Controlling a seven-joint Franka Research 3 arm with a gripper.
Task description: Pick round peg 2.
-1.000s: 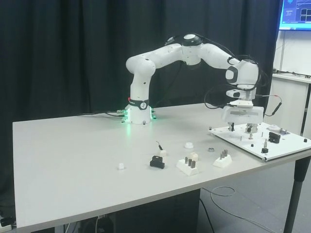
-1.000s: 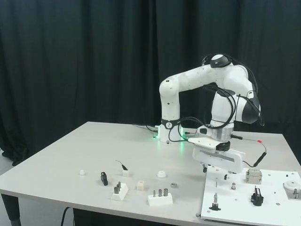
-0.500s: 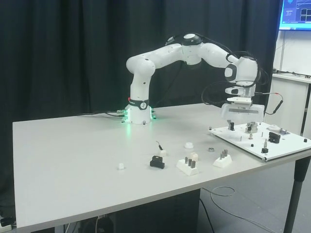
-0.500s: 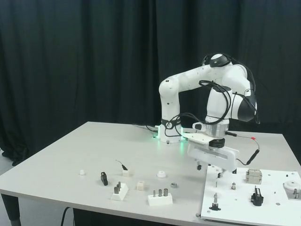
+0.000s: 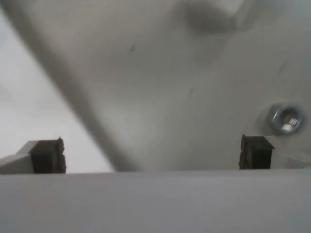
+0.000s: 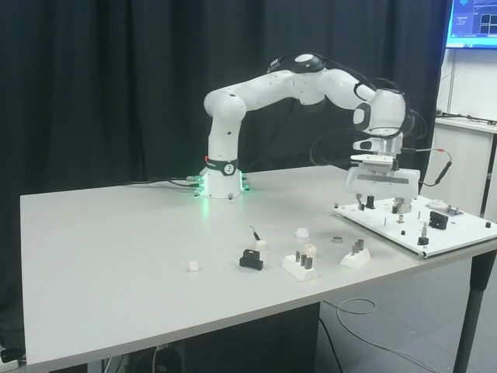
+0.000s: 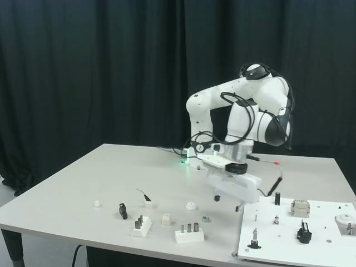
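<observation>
Two white holders with upright grey pegs stand near the table's front edge: one (image 7: 189, 233) (image 6: 356, 252) carries three pegs, the other (image 7: 140, 225) (image 6: 301, 263) sits left of it. Which peg is round peg 2 I cannot tell. My gripper (image 7: 228, 201) (image 6: 382, 203) (image 5: 151, 154) hangs above the table just off the white board's left edge, behind and above the three-peg holder. It is open and holds nothing. In the wrist view the black pads (image 5: 47, 156) stand wide apart, with a metal nut (image 5: 288, 119) on the table beyond one of them.
The white assembly board (image 7: 289, 245) (image 6: 446, 237) with several small fixtures lies at the right. A nut (image 7: 205, 218), a white cap (image 7: 191, 206), a white cube (image 7: 166, 219), a black part (image 7: 123, 211) and a small white cap (image 7: 97, 203) lie scattered in front.
The gripper has swung left, from above the white board to above the table beside it. It is still open and holds nothing.
</observation>
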